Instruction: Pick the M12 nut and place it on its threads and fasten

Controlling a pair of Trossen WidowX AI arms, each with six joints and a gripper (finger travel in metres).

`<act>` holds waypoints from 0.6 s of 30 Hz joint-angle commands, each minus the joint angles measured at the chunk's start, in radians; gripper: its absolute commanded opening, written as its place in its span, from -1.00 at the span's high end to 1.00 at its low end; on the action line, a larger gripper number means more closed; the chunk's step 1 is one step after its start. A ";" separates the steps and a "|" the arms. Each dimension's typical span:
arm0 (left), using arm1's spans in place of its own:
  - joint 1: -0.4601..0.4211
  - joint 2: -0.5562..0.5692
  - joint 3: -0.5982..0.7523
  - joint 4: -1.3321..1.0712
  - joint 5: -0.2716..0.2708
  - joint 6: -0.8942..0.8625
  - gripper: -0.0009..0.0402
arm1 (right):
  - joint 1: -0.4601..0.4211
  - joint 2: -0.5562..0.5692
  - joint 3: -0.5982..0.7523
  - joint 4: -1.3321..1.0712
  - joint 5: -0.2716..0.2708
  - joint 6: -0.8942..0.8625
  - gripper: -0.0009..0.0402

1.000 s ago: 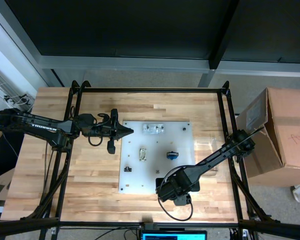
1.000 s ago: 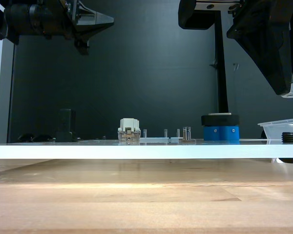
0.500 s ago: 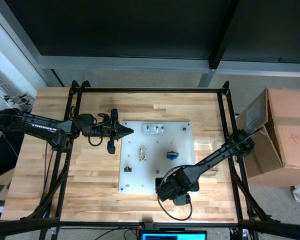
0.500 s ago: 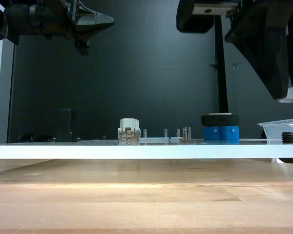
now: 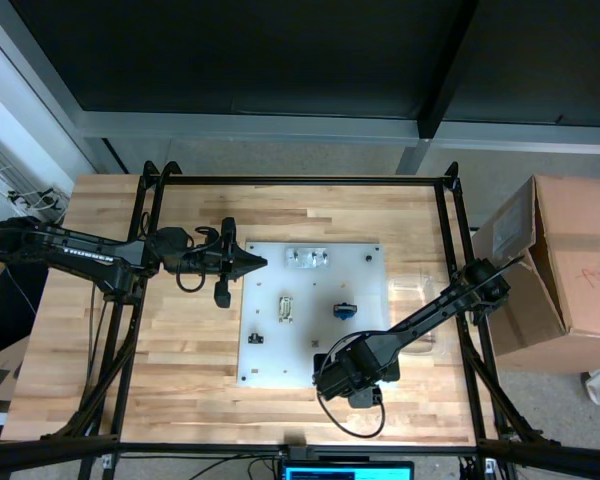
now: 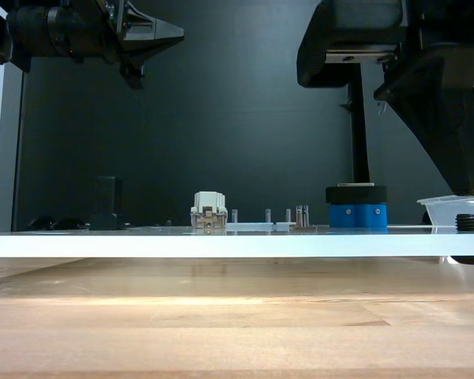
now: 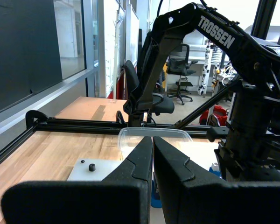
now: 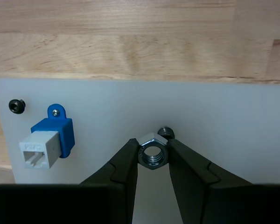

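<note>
The right tool [image 8: 152,158] clamps the nut [image 8: 152,155] by its flats, near the stud [image 8: 165,132]. The left tool [image 5: 252,262], jaws together, hovers by the board's [image 5: 265,365] left edge. The nut is light and hard, and probably slippery.

The left arm [image 5: 80,255] is held out level and high, its left gripper [image 5: 261,263] pointed inward with fingers pressed together. The right arm [image 5: 430,315] is bent steeply downward at the near right, and the right gripper [image 8: 152,143] is clamped on the M12 nut [image 8: 152,155].

a robotics lab: wooden workbench [image 5: 280,205], office chair [image 7: 179,71], cardboard box [image 5: 565,270].
</note>
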 commanded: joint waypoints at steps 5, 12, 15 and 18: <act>0.000 0.000 0.000 0.000 0.000 0.000 0.96 | 0.000 -0.002 -0.018 0.002 -0.004 0.004 0.82; 0.000 0.000 0.000 0.000 0.000 0.000 0.96 | -0.002 -0.006 -0.066 0.059 -0.012 0.030 0.82; 0.000 0.000 0.000 0.000 0.000 0.000 0.96 | -0.002 -0.006 -0.083 0.066 -0.038 0.030 0.82; 0.000 0.000 0.000 0.000 0.000 0.000 0.96 | -0.002 -0.007 -0.103 0.090 -0.049 0.031 0.82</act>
